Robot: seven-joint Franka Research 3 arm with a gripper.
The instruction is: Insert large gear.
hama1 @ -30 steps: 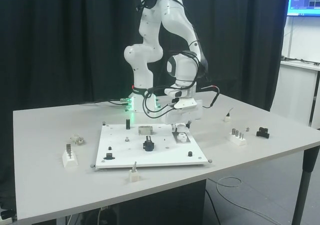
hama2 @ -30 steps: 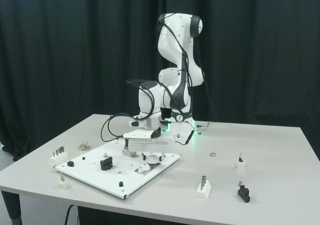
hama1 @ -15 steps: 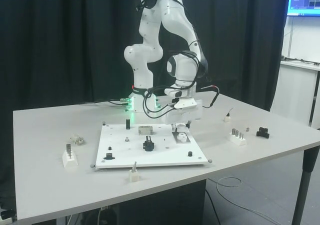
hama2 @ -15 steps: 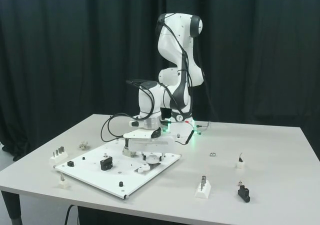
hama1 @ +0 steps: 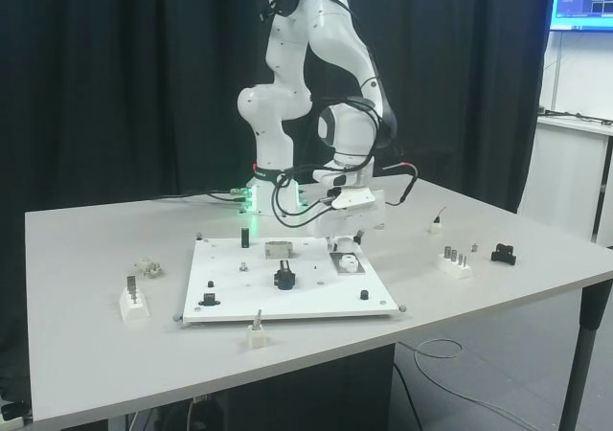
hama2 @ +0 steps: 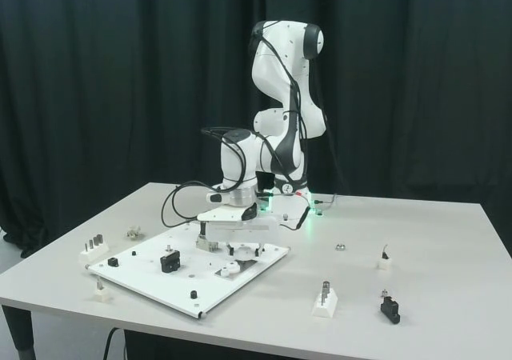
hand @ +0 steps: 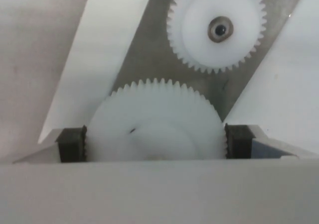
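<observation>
In the wrist view my gripper [hand: 154, 143] is shut on a large white gear [hand: 154, 127], with a black pad [hand: 71, 144] pressed against its toothed rim on each side. Just beyond it a second white gear [hand: 219, 29] sits on a metal shaft on the grey gear plate [hand: 149, 50]. The two gears' teeth stand close together, and I cannot tell whether they touch. In the room views the gripper [hama1: 348, 238] [hama2: 238, 244] hangs low over that plate, on the white board [hama1: 287, 292].
The board carries a grey block [hama1: 279, 250] and small black parts [hama1: 284, 279] [hama1: 210, 299] [hama1: 365, 296]. On the table around it lie a white pin holder [hama1: 457, 261], a black part [hama1: 504, 253], a white block [hama1: 134, 302] and a small stand [hama1: 256, 333].
The wrist and hand have risen slightly above the gear plate. Nothing else on the table has moved.
</observation>
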